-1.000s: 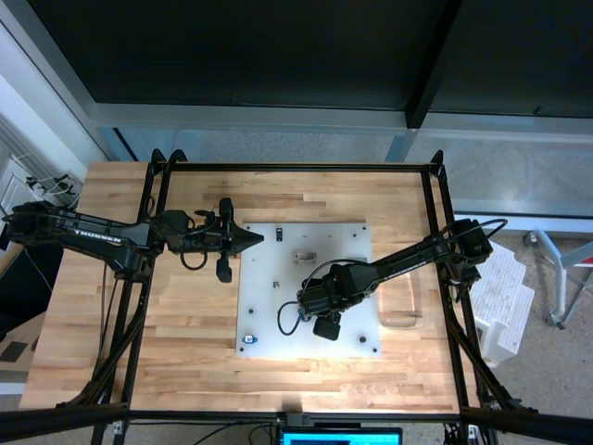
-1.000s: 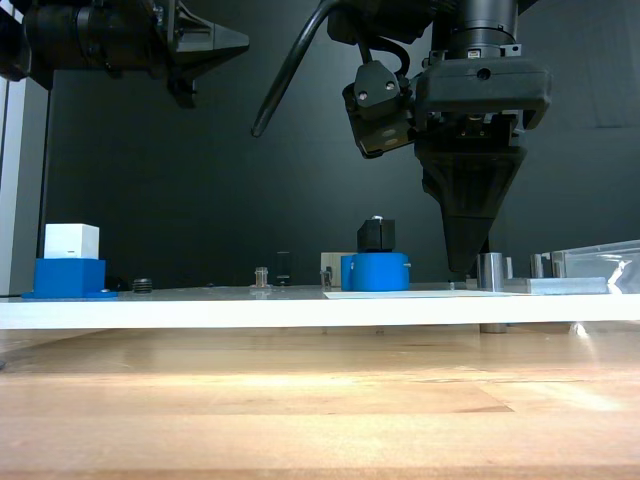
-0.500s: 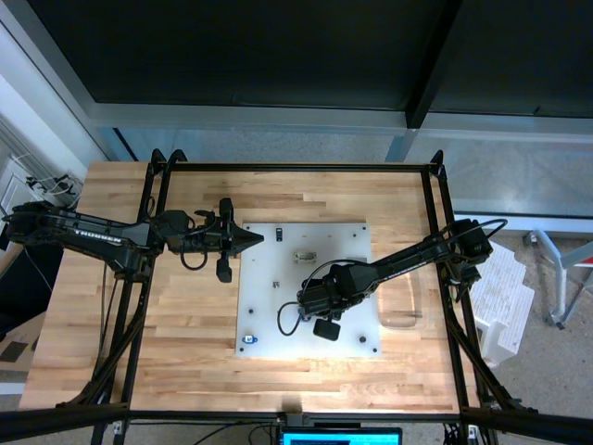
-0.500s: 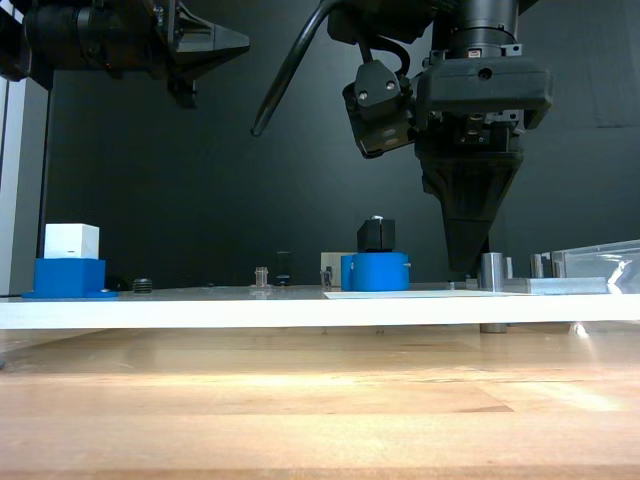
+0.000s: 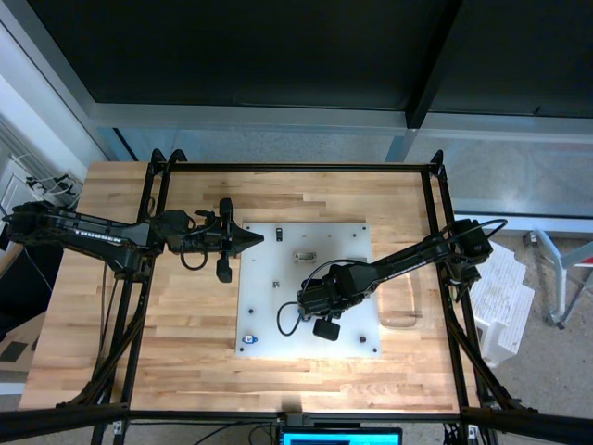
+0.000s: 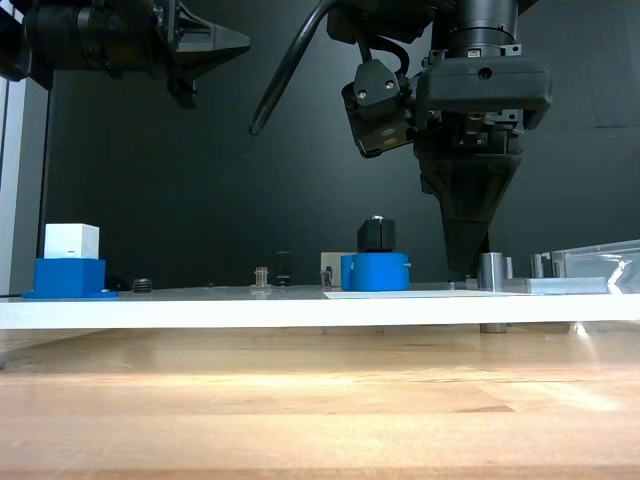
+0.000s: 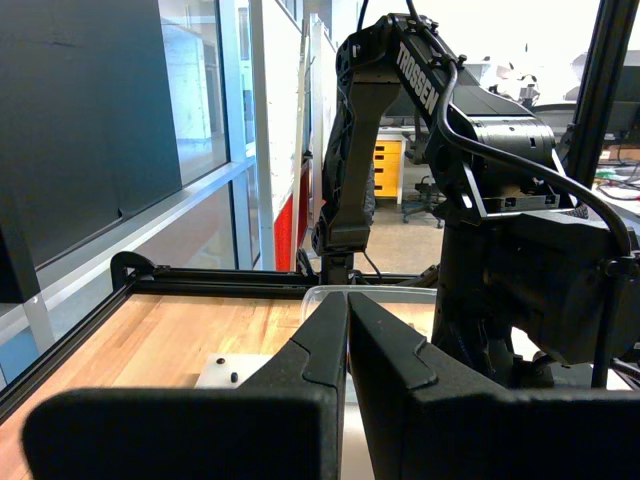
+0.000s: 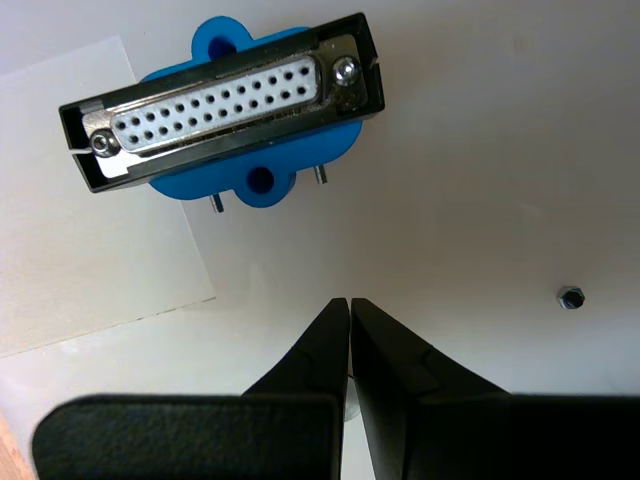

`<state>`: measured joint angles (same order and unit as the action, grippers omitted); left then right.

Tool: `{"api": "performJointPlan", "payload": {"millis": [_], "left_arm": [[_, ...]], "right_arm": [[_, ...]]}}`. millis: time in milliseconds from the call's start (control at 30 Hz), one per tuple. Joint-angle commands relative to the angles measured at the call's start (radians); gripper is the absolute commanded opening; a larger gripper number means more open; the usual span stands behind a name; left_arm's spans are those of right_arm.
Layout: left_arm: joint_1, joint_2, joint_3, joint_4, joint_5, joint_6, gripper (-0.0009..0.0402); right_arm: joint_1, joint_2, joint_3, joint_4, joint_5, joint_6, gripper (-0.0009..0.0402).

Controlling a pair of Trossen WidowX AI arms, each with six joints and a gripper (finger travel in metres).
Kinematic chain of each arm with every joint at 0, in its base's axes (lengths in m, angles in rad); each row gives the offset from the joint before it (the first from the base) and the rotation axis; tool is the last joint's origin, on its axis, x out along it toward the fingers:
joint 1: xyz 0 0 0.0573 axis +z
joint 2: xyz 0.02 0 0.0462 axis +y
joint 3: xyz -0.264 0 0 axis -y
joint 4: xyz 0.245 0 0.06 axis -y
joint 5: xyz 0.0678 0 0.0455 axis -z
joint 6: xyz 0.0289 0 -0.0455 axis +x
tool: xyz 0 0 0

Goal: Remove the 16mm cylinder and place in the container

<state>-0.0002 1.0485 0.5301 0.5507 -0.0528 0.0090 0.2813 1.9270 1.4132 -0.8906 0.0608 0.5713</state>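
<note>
The 16mm cylinder [image 6: 490, 271] stands upright in the white task board [image 6: 200, 305], a short shiny silver stub. My right gripper [image 6: 466, 266] points straight down with its tips just left of the cylinder in the low view; I cannot tell whether they touch. In the right wrist view the right gripper [image 8: 350, 300] is shut with nothing between its fingers. The clear container [image 5: 403, 303] sits on the wood right of the board [image 5: 278, 278] and shows at the low view's right edge [image 6: 600, 258]. My left gripper [image 5: 256, 239] hovers shut at the board's far left corner, high above the table [image 6: 238, 40].
A blue-and-black D-sub connector [image 8: 220, 120] and a small screw [image 8: 570, 296] lie on the board ahead of the right gripper. A white cube on a blue base [image 6: 70, 262], a blue part with a black top [image 6: 378, 262] and a grey metal block [image 6: 555, 285] stand on the board.
</note>
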Motion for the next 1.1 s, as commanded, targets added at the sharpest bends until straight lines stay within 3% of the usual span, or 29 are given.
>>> {"api": "performJointPlan", "payload": {"millis": [33, 433, 900, 1100], "left_arm": [[0.000, 0.000, 0.000, 0.000, 0.000, 0.000, 0.0000], [0.000, 0.000, 0.000, 0.000, 0.000, 0.000, 0.0000], [0.000, 0.000, 0.000, 0.000, 0.000, 0.000, 0.0000], [0.000, 0.000, 0.000, 0.000, 0.000, 0.000, 0.0000]], "right_arm": [[0.000, -0.001, 0.000, 0.002, 0.000, 0.000, 0.0000], [-0.002, -0.058, 0.000, -0.009, -0.001, -0.005, 0.0000], [0.006, -0.138, 0.000, -0.107, -0.003, -0.117, 0.0001], [0.010, -0.138, 0.000, -0.106, -0.002, -0.118, 0.0029]]}}
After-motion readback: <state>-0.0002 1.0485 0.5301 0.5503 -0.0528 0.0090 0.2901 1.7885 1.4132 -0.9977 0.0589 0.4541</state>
